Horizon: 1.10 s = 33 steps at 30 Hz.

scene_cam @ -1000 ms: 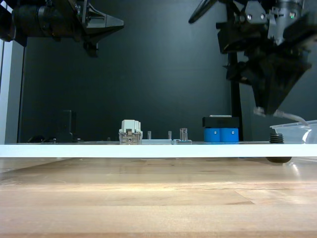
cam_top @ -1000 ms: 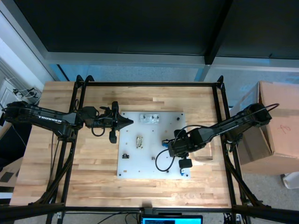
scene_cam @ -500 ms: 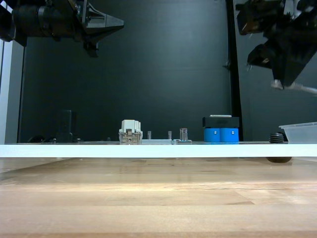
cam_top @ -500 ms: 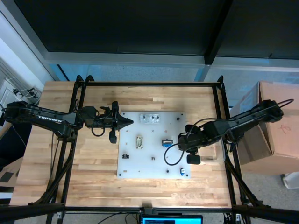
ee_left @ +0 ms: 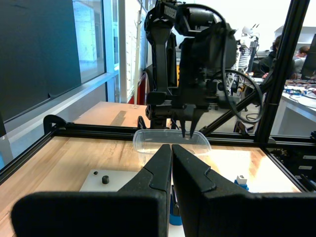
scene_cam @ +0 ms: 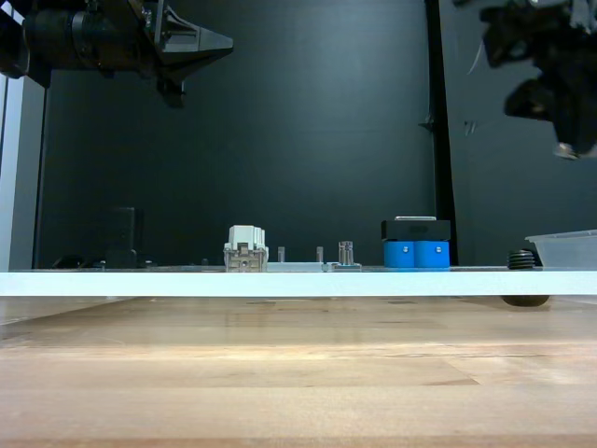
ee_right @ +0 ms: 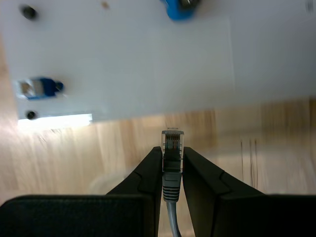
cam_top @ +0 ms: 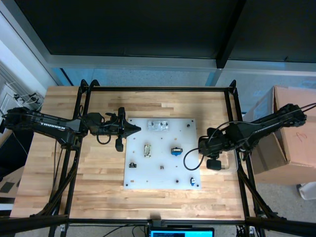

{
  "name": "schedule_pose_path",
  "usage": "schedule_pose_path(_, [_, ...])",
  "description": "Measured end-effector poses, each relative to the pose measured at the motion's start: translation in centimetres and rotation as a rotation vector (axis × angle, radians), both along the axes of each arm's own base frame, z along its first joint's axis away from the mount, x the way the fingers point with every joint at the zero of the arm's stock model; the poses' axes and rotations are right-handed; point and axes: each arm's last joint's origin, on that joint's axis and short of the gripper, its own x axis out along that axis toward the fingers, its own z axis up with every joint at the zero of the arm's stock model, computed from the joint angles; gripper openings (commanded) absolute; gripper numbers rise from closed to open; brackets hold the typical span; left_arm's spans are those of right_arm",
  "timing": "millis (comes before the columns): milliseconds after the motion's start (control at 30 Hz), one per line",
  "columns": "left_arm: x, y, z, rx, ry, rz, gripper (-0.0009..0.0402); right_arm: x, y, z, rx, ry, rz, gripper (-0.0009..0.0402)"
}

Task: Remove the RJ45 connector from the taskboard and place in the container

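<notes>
Looking down on a wooden table [cam_top: 98, 187] fenced by a black frame [cam_top: 158, 89] and carrying a white board [cam_top: 148, 173] at its middle. Finding a clear container [scene_cam: 564, 245] just off the board's right edge, near the table's right edge.

Seeing the left arm stretching in from the table's left edge, with the left gripper [cam_top: 136, 129] hanging high near the board's far left corner, pinched together on nothing.

Seeing the right arm stretching in from the table's right edge, with the right gripper [ee_right: 172, 150] clamping the RJ45 connector [ee_right: 172, 143], which is well clear of its seat on the board. Noting the connector's long axis running in line with the fingers [ee_right: 145, 173], contact end pointing out past the tips, grey cable [ee_right: 170, 217] trailing back toward the wrist.

Placing that gripper, going by the low view, high above the container. Going by the left wrist view, finding the tips pointing down at the container's rim on the side nearest the board.

Judging the container to be lying below the connector and a little toward the table's right edge, with the right arm far nearer to it than the left. Judging the coming move to be hanging on that offset: shifting slightly toward the right edge until sitting over the container's opening, then lowering and letting go.
</notes>
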Motion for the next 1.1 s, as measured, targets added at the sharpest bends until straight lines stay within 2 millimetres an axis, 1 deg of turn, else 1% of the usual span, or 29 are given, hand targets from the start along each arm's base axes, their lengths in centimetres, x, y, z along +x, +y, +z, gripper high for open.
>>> schedule_pose_path(67, [0.0,0.0,0.0,0.0,0.0,0.0,0.0,-0.9,-0.3,-0.7,0.0,0.024,-0.028,0.0002])
schedule_pose_path(133, [0.0,0.0,0.0,0.0,0.0,0.0,0.0,-1.6,-0.5,-1.5,0.002,0.053,-0.051,0.0013])
schedule_pose_path(200, [0.0,0.0,0.0,0.0,0.0,0.0,0.0,-2.3,-0.8,-2.3,-0.003,0.08,-0.07,0.0035])
schedule_pose_path(300, [0.0,0.0,0.0,0.0,0.0,0.0,0.0,-3.0,-1.0,-3.2,-0.012,0.121,-0.094,0.0084])
schedule_pose_path(533, [0.0,0.0,0.0,0.0,0.0,0.0,0.0,-3.3,-1.1,-3.8,-0.015,0.131,-0.12,0.0205])
schedule_pose_path(633, [0.0,0.0,0.0,0.0,0.0,0.0,0.0,-3.0,-1.0,-3.6,-0.012,0.104,-0.12,0.0241])
schedule_pose_path(700, [0.0,0.0,0.0,0.0,0.0,0.0,0.0,-2.7,-0.9,-3.3,-0.003,0.056,-0.118,0.0256])
schedule_pose_path(767, [0.0,0.0,0.0,0.0,0.0,0.0,0.0,-2.4,-1.0,-2.9,-0.018,-0.007,-0.109,0.0264])
schedule_pose_path(867, [0.0,0.0,0.0,0.0,0.0,0.0,0.0,-1.8,-1.1,-2.1,-0.022,-0.127,-0.082,0.0261])
schedule_pose_path(967, [0.0,0.0,0.0,0.0,0.0,0.0,0.0,-0.9,-1.1,-1.2,0.0,-0.261,-0.035,0.0247])
schedule_pose_path(1100, [0.0,0.0,0.0,0.0,0.0,0.0,0.0,0.2,-1.2,0.0,0.002,-0.431,0.029,0.0219])
